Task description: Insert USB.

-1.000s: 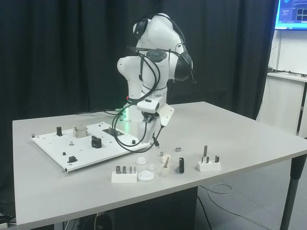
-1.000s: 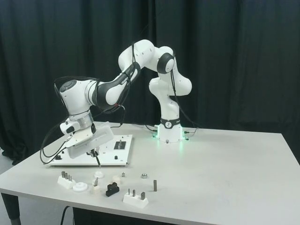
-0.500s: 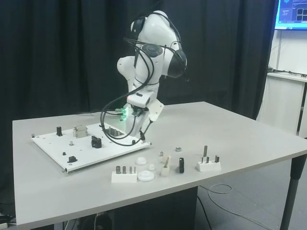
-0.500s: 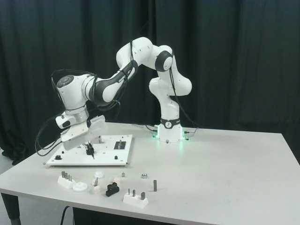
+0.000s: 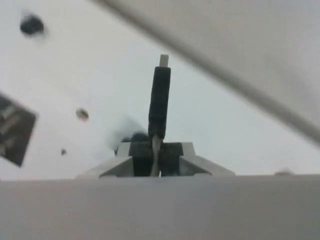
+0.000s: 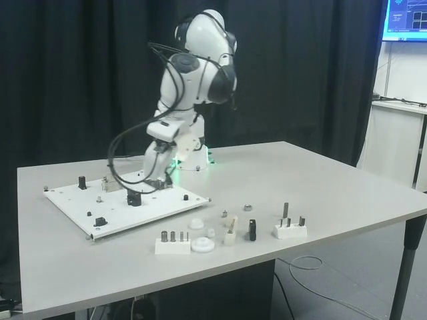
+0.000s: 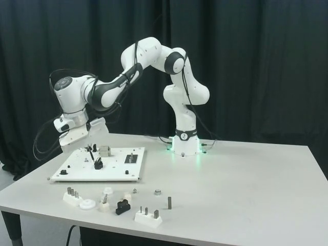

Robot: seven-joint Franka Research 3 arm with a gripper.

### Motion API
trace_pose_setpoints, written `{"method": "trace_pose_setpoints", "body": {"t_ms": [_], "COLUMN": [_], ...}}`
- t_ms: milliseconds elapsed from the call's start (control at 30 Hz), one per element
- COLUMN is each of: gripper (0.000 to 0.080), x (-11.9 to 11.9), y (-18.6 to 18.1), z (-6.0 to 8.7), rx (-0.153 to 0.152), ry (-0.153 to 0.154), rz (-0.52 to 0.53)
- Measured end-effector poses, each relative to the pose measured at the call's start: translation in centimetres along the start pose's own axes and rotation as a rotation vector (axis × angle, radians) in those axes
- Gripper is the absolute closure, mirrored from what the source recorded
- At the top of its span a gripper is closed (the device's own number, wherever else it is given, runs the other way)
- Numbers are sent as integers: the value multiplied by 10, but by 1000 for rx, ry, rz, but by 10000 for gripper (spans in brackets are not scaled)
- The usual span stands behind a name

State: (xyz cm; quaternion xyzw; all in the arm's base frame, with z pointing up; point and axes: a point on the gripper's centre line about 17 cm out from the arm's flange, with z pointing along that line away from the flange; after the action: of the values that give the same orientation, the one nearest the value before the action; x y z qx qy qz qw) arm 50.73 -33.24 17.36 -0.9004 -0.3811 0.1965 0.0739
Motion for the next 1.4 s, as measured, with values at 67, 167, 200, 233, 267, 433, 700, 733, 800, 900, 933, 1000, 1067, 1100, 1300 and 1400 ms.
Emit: {"method": "trace_pose_setpoints", "body": {"t_ms": [67,167,200,233,267,433,700,733,800,900,933,1000,1067,1100,1300,1400], "gripper": [774,774,774,774,774,774,775,775,775,776,776,776,776,776,776,776], "x": [-15,-36,-44,-51,-59,-98,-160,-167,-182,-203,-211,-225,-238,-246,-280,-292], "y": [-1,-1,-2,-2,-2,-4,-10,-11,-14,-19,-21,-25,-29,-32,-45,-50], "z": [2,5,6,7,8,14,28,30,35,42,45,49,54,56,70,75], "rx": [5,10,11,12,12,9,-9,-12,-18,-27,-31,-38,-45,-50,-76,-96], "ry": [-4,-6,-7,-6,-6,-1,18,21,27,36,39,46,53,56,78,87], "rz": [-2,-8,-11,-13,-15,-21,-29,-29,-32,-35,-36,-40,-42,-43,-59,-76]}}
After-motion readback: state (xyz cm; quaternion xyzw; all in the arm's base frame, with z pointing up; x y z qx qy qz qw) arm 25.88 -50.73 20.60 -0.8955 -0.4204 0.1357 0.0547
